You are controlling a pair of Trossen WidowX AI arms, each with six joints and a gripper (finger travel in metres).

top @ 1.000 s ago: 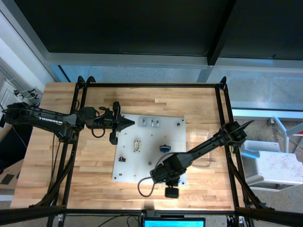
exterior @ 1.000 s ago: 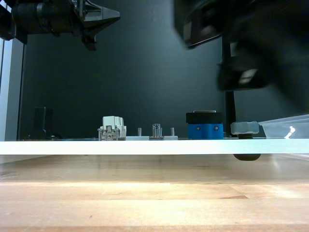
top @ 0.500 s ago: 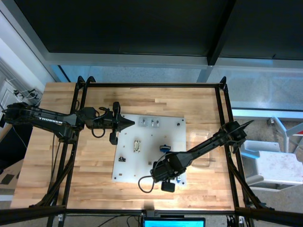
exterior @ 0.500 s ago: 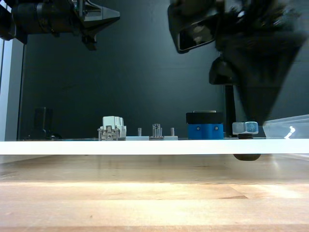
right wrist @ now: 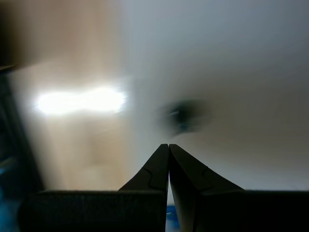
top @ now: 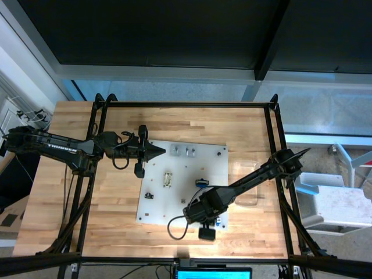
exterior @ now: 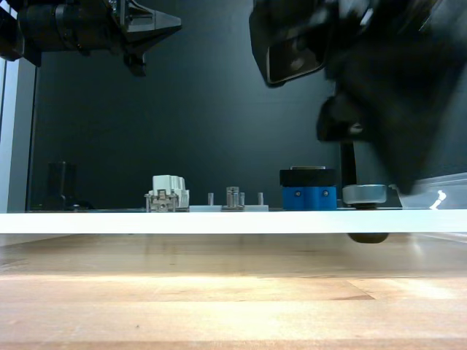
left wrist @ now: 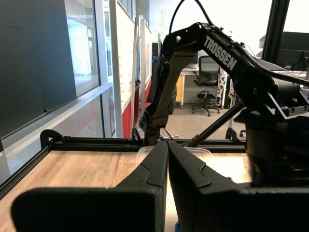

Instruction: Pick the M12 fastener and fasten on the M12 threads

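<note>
In the low view the small silver M12 nut (exterior: pixel 365 193) sits on its stud at the board's near right, just right of the blue block (exterior: pixel 309 197). My right gripper (top: pixel 196 211) hangs directly over it, blurred and pointing down. From above the arm hides both nut and stud. The right wrist view shows the right gripper (right wrist: pixel 168 146) shut, tip against tip with nothing between, over the blurred white board (right wrist: pixel 231 58). My left gripper (top: pixel 163 151) hovers shut (left wrist: pixel 167 142) high over the board's far left edge.
The white board (top: pixel 157 203) carries a white connector (exterior: pixel 167 195), a silver post (exterior: pixel 233 197) and small fittings (top: pixel 182 151). A clear tray (top: pixel 247 185) lies right of the board, behind the right arm. Black frame rails (top: pixel 279 192) border the wooden table.
The right wrist has kept turning above the stud, its camera swinging along the near edge. In the low view the nut went from sharp and faceted to flatter. The left arm stayed put.
</note>
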